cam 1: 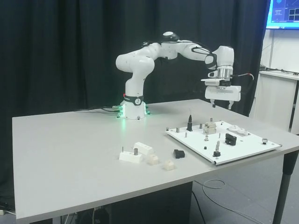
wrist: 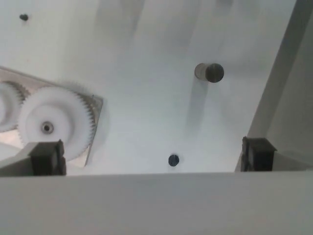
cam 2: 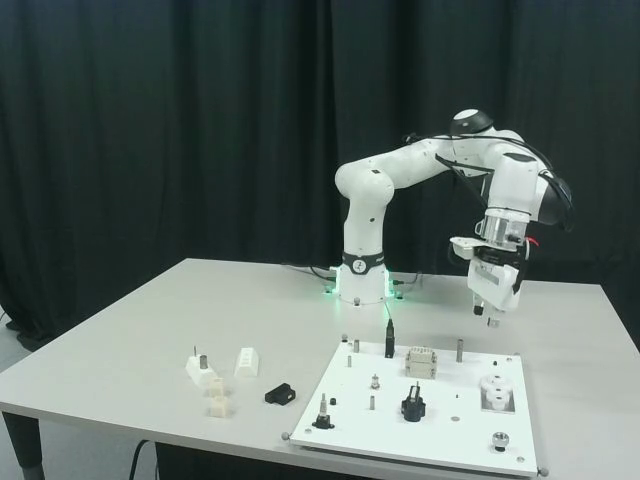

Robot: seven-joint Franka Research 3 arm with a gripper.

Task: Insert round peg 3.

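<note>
My gripper (wrist: 151, 155) hangs open and empty above the far end of the white board (cam 2: 440, 440). Its black fingertips (wrist: 46, 156) stand wide apart. A dark grey round peg (wrist: 209, 72) stands upright on the board below the gripper and to one side of it. In the second room view this peg (cam 2: 459, 349) is near the board's back edge, just under and left of the gripper (cam 2: 490, 315). A small dark hole (wrist: 173, 160) lies in the board between my fingers. In the first room view the gripper (cam 1: 222, 103) is well above the board (cam 1: 224, 154).
Two meshing white gears (wrist: 54, 125) sit on a plate on the board (cam 2: 497, 390). A black upright plug (cam 2: 388, 340), a grey connector block (cam 2: 421, 362) and other small pegs stand on the board. White blocks (cam 2: 215, 375) and a black part (cam 2: 280, 393) lie on the grey table.
</note>
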